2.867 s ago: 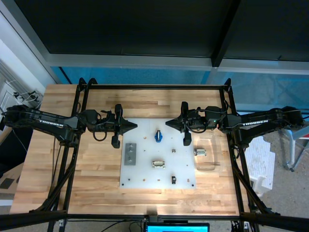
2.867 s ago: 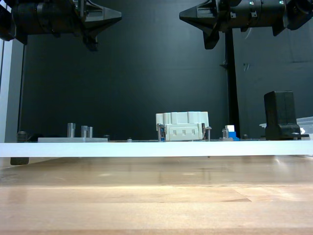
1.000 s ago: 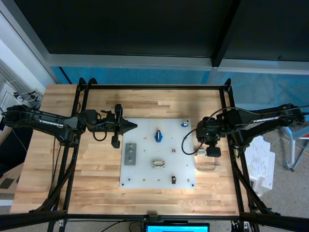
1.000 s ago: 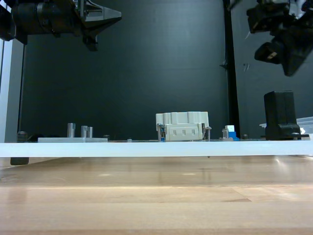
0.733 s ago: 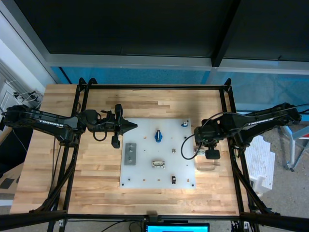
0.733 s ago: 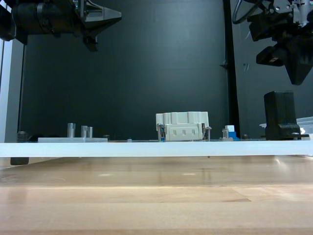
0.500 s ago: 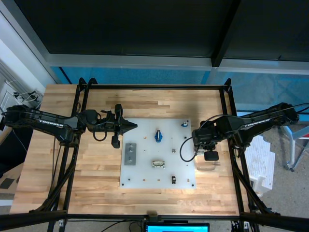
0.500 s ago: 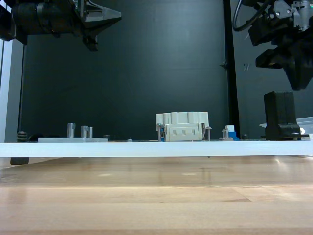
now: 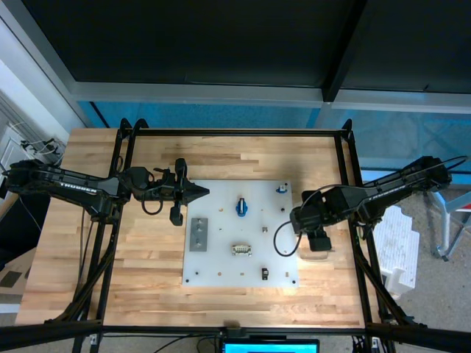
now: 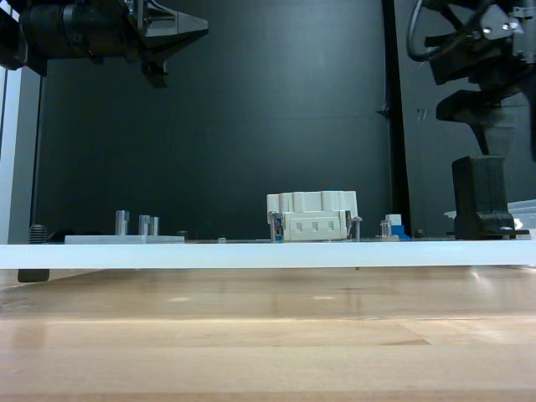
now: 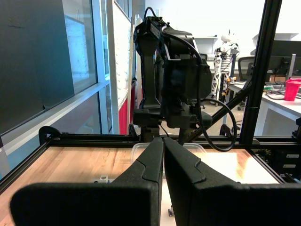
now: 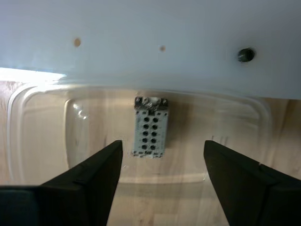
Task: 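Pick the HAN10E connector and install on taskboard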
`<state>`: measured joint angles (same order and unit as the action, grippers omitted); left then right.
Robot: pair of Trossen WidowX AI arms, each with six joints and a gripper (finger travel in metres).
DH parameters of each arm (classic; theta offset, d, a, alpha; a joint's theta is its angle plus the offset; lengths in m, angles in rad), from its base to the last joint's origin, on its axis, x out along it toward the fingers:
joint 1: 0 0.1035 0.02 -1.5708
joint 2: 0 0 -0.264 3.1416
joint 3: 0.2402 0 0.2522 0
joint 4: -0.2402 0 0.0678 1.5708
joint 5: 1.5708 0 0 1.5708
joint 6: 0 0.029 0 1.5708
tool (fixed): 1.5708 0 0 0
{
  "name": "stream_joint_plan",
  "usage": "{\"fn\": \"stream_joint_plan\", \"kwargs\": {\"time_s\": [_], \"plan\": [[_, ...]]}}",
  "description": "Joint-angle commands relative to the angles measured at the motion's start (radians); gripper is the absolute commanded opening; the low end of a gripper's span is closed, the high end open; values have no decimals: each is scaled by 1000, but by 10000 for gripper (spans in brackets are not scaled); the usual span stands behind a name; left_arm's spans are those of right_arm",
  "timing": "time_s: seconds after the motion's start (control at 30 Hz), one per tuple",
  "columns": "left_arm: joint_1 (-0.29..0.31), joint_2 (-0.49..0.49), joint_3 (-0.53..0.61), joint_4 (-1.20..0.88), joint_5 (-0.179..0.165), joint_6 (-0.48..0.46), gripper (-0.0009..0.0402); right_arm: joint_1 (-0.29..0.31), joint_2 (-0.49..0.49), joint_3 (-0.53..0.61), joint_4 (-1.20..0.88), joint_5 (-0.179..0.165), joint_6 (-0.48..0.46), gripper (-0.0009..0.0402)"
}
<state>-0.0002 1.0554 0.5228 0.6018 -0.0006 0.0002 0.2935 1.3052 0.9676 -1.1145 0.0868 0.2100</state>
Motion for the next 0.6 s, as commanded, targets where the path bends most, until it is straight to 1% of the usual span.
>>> {"fn": "stream_joint_plan", "kwargs": {"time_s": [0.03,0.23,0.37,0.6], "plan": [[0,0,0,0,0,0,1,4,0,-25,25,2,18,259],[0,0,0,0,0,0,1,11,0,-80,91,0,22,261],[0,0,0,0,0,0,1,14,0,-111,124,6,22,261],[0,0,0,0,0,0,1,18,8,-157,175,1,22,261]]}}
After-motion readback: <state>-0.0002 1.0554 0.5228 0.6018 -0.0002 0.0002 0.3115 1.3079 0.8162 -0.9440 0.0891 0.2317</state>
